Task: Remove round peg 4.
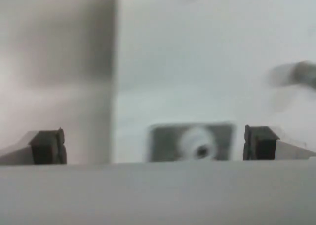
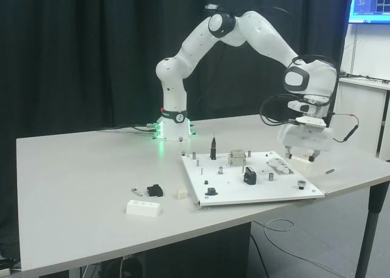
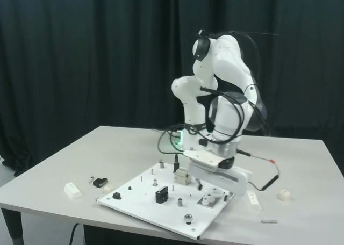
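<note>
Gripper (image 1: 153, 146): hanging wide open, holding nothing, touching nothing; both black pads (image 1: 48, 147) showing far apart in the wrist view
Between the fingers: a grey plate (image 1: 191, 142) carrying a white round part (image 1: 197, 143) is lying below, nearer one pad than the other
Arm (image 2: 256, 34): reaching over the far end of the white board (image 2: 244, 180), the gripper (image 2: 303, 156) hovering just above the board's edge
Round peg 4: cannot tell which of the small upright pegs (image 2: 270, 177) on the board it is; they are standing below and beside the gripper
Loose parts: a white block (image 2: 144, 208) and a black piece (image 2: 155, 190) are lying on the table (image 2: 79, 174), well apart from the gripper
</note>
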Available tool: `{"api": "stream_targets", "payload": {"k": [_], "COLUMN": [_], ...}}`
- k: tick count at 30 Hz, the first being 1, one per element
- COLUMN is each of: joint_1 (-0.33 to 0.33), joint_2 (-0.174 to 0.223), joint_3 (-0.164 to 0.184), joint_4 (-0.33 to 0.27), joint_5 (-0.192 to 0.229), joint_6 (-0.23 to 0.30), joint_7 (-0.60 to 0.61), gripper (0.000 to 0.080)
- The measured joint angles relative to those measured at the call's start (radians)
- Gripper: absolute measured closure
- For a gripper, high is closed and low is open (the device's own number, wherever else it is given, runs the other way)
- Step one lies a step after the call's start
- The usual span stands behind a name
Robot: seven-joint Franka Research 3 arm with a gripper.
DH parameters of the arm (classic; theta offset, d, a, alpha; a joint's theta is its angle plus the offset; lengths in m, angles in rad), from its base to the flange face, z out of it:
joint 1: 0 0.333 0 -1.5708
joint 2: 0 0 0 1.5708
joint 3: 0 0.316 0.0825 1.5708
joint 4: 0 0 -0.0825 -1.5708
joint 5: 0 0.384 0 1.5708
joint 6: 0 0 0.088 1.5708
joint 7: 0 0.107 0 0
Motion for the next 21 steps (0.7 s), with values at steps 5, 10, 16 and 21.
{"api": "stream_targets", "payload": {"k": [5,10,16,21], "joint_1": [-0.046,-0.099,-0.168,-0.221], "joint_2": [-0.003,-0.006,-0.014,-0.018], "joint_3": [0.001,0.015,0.054,0.089], "joint_4": [0.0,0.0,0.0,-0.001], "joint_5": [-0.016,-0.017,-0.017,-0.018], "joint_6": [-0.014,-0.024,-0.032,-0.032], "joint_7": [-0.014,-0.042,-0.071,-0.103], "gripper": [0.0003,0.0003,0.0003,0.0003]}}
